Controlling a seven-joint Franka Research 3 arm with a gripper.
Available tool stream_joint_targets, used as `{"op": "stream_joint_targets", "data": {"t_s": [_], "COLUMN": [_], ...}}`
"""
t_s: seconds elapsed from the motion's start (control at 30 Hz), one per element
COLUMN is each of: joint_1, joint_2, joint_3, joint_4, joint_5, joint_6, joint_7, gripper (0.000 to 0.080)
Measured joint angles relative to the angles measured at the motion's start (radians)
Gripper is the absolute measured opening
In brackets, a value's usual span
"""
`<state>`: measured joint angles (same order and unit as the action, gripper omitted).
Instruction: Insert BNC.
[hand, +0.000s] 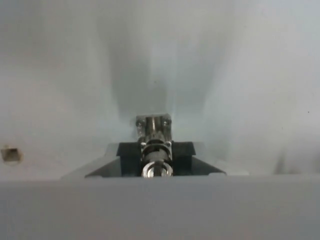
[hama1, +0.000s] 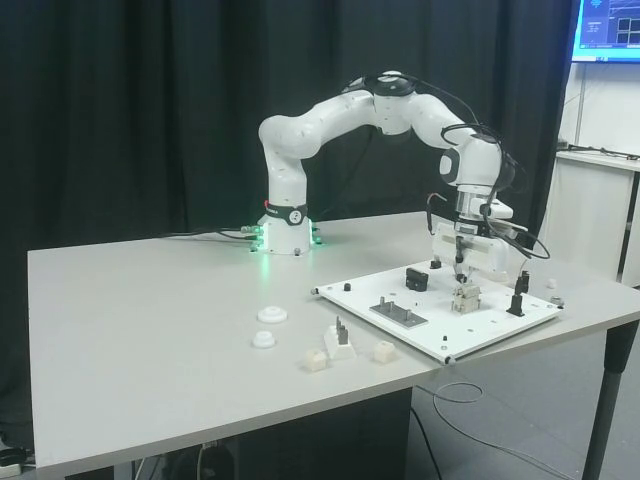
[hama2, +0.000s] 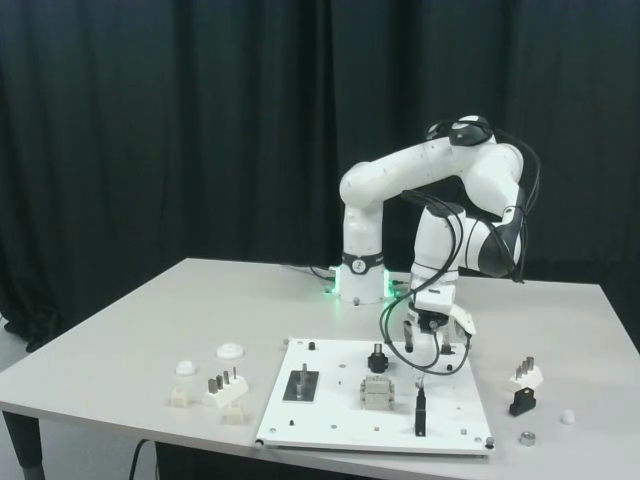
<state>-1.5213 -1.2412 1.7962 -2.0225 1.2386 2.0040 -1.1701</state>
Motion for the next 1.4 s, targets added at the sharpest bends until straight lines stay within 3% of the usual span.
{"op": "stream_joint_targets", "data": {"t_s": [1.4], "joint_1": [0.001], "joint_2": [0.003], "joint_3": [0.009], "joint_4": [0.003], "joint_5": [-0.002], "joint_6": [0.012], "joint_7": [0.0], "gripper": [0.0124]}}
